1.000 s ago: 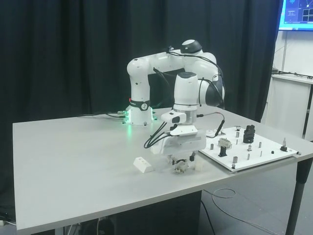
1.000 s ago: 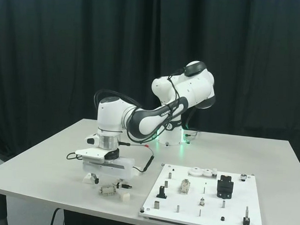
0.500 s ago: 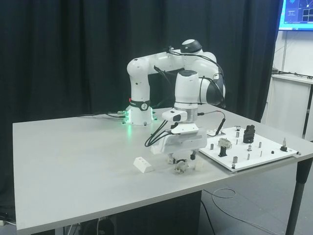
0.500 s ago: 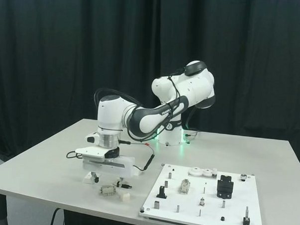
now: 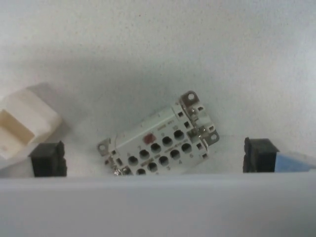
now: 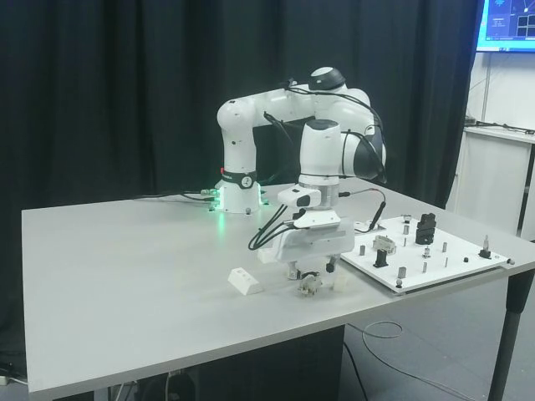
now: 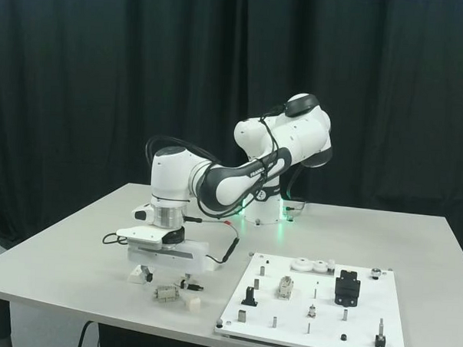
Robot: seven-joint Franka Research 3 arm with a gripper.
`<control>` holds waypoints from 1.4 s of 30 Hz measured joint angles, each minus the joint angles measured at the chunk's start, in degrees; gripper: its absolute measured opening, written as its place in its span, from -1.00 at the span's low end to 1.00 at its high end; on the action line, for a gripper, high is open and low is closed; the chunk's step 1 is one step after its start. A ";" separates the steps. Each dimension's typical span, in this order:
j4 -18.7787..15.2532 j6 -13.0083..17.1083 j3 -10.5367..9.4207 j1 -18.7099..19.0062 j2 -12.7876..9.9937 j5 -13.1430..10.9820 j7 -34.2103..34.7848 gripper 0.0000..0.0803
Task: Remove small gear.
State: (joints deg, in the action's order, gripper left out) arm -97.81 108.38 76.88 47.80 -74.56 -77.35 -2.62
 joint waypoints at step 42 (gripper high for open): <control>-0.57 -9.74 4.13 4.22 0.46 0.11 18.48 0.99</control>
